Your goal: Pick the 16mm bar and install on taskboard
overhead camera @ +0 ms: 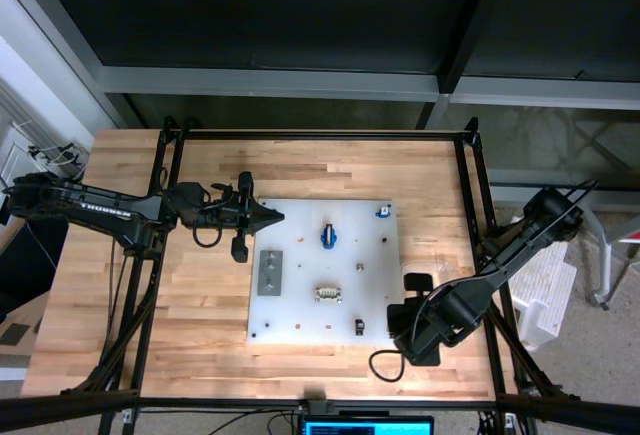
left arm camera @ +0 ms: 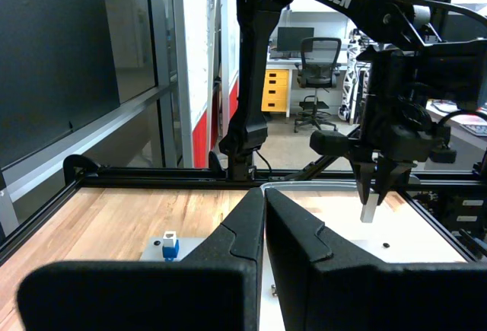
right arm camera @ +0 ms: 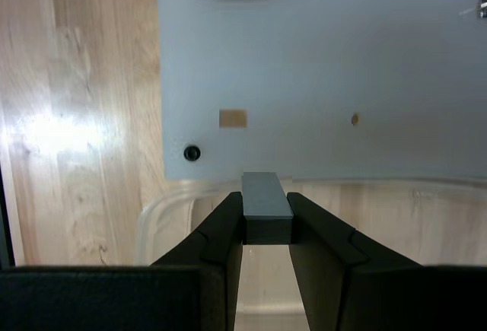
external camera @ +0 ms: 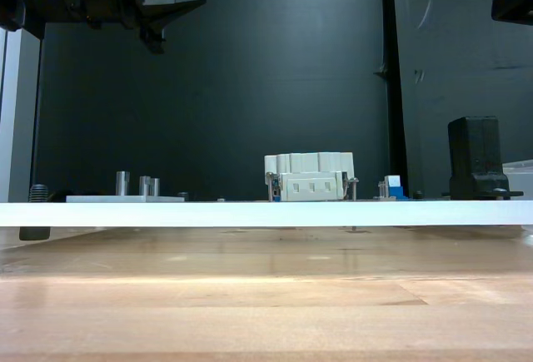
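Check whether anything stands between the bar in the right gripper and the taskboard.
The right gripper, shut on the 16mm bar, hangs over the clear tray rim beside the taskboard. Nothing visible stands between the bar and the board. The left gripper, shut, hovers at the board's opposite edge, out of the way.

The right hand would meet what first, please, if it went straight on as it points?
The right hand, shut on the grey bar, points down beside the white board; probably the clear tray at its edge, though depth is unclear. The left hand hovers shut by the board's far corner.
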`<state>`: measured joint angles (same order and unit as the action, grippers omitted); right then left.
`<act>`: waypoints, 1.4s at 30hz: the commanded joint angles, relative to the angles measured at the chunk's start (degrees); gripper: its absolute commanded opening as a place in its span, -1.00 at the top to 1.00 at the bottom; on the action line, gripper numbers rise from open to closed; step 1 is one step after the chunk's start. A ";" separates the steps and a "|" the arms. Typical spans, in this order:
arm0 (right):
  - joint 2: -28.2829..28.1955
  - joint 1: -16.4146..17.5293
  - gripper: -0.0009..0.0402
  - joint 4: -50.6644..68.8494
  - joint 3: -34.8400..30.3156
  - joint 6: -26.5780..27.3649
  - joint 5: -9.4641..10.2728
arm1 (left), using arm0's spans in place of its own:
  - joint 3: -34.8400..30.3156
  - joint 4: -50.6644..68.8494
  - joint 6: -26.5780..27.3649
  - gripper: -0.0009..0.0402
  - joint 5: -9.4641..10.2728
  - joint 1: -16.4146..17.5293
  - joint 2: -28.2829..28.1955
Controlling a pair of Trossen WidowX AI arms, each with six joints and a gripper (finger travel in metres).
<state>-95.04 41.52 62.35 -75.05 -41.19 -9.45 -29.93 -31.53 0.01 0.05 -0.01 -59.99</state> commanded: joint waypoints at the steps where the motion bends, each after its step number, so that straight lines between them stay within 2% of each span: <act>1: -1.20 -0.20 0.95 0.04 -1.38 0.61 0.00 | -0.02 0.00 0.00 0.96 -0.02 0.00 0.00; 15: -5.62 -0.74 0.95 -1.33 -3.52 1.38 0.42 | -0.02 0.00 0.00 0.96 -0.02 0.00 -0.02; 37: -6.97 -2.03 0.95 -4.81 -1.70 2.99 0.66 | -0.02 0.00 0.00 0.96 -0.02 0.00 -0.02; 42: -6.97 -2.05 0.95 -6.14 -0.66 2.93 1.55 | -0.02 -0.02 0.00 0.96 -0.02 0.02 -0.02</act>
<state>-102.00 39.46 56.49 -76.09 -38.20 -8.08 -29.95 -31.53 0.01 0.05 -0.01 -59.99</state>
